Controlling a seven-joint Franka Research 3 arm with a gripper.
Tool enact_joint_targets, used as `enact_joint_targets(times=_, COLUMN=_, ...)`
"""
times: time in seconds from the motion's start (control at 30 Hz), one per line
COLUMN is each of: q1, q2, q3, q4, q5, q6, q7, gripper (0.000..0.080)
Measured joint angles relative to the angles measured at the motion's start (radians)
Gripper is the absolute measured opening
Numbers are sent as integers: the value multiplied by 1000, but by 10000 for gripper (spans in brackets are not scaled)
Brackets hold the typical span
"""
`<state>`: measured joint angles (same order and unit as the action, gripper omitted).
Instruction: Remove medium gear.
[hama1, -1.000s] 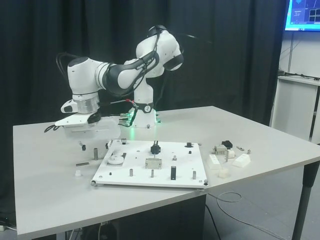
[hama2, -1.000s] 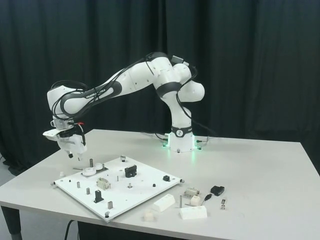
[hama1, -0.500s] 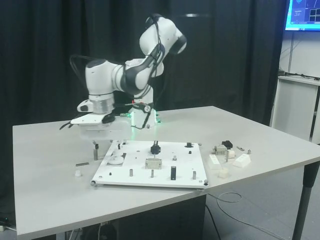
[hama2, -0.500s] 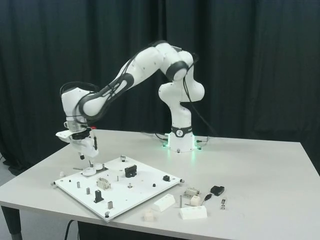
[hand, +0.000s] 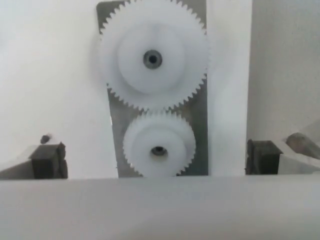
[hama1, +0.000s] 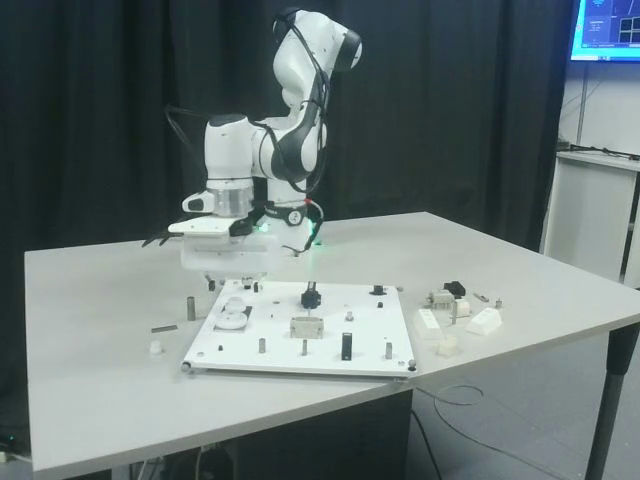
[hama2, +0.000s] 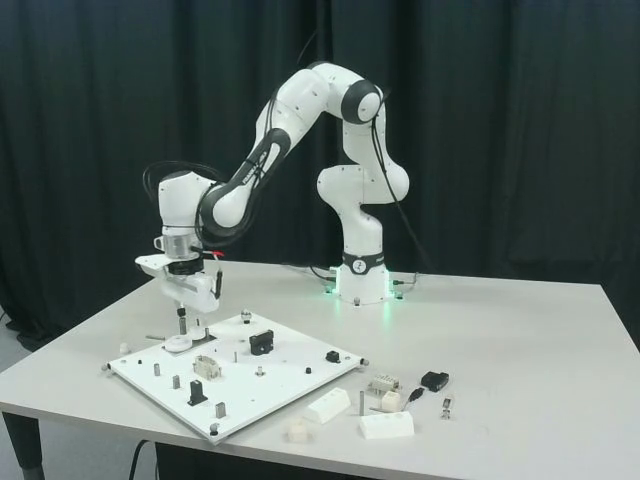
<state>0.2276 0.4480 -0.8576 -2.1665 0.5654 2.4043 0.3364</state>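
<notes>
The arm (hama1: 270, 140) has been swinging in from beyond the board's (hama1: 330, 350) outer edge over the last second, and the gripper (hand: 155, 159) is now hanging directly above the gears at the board's near-left corner, as the first room view shows it. That is putting it in position to descend, so the removal itself is judged not yet begun.

In the wrist view, two white gears are sitting meshed on a grey plate (hand: 200, 125) set into the board. The large gear (hand: 152, 57) is lying farther along the plate, and the medium gear (hand: 159, 145) is sitting just beside it, teeth touching, still on its pin. The two black fingertips (hand: 48, 161) are standing spread wide, one on each side of the medium gear, well clear of it and pinching nothing.

The gripper's own body is cutting off the medium gear's nearest rim in the wrist view. In both room views the gripper is partly covering the gears (hama2: 180, 343), so its height above them is hard to judge.
</notes>
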Motion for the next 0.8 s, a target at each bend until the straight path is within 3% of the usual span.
enact_joint_targets(times=0.33, q1=5, q2=-1, q3=8, q4=-40, q5=6, q6=45, q7=27, gripper=800)
enact_joint_targets(times=0.8, q1=4, q2=3, q3=48, q4=-78, q5=20, q6=132, q7=36, gripper=800)
